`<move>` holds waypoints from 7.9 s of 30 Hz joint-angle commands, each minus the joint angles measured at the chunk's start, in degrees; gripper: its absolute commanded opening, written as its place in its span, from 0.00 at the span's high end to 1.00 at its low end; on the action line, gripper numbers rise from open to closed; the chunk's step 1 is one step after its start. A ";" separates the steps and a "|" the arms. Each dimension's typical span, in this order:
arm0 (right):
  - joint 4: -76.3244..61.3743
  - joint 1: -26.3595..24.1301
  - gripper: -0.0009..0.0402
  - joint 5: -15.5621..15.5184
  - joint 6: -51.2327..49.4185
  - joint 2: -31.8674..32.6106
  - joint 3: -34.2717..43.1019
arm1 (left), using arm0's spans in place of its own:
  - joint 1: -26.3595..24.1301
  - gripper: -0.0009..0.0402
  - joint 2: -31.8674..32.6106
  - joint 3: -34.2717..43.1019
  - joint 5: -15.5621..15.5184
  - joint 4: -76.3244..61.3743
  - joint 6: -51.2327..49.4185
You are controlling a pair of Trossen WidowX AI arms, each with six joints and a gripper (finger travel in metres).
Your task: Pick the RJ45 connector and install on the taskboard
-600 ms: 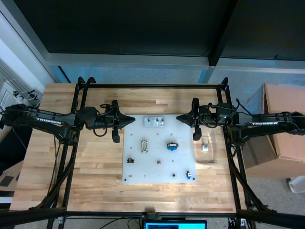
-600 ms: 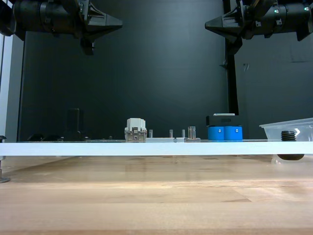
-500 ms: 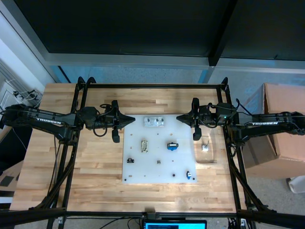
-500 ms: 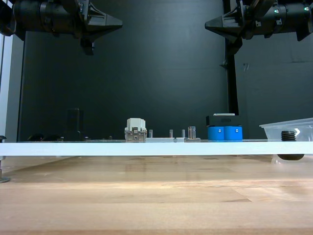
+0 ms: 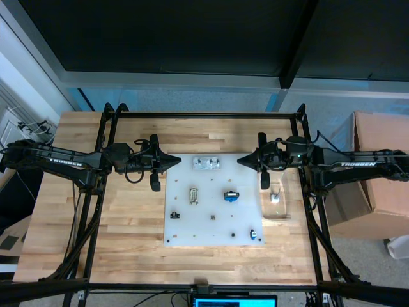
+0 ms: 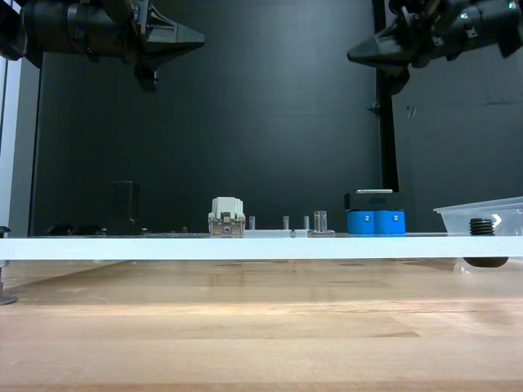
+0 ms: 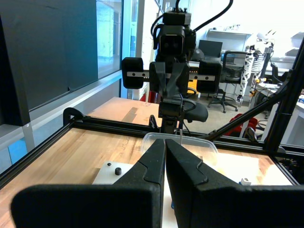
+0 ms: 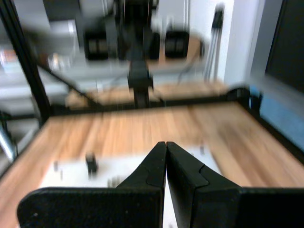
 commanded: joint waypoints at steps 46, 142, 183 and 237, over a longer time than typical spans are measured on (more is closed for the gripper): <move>-82.58 9.77 0.52 3.08 3.06 4.35 19.87 | 0.02 0.98 0.02 0.00 0.00 0.00 0.02; -68.46 22.73 0.98 7.13 16.85 11.52 11.56 | 0.02 0.98 0.00 0.00 0.02 -0.02 0.02; -67.38 43.04 0.98 10.51 30.73 42.56 41.09 | 0.00 0.98 0.00 0.00 0.02 0.00 0.02; -60.72 44.39 0.98 10.97 30.51 45.33 37.55 | 0.02 0.98 0.00 0.00 0.02 -0.02 0.02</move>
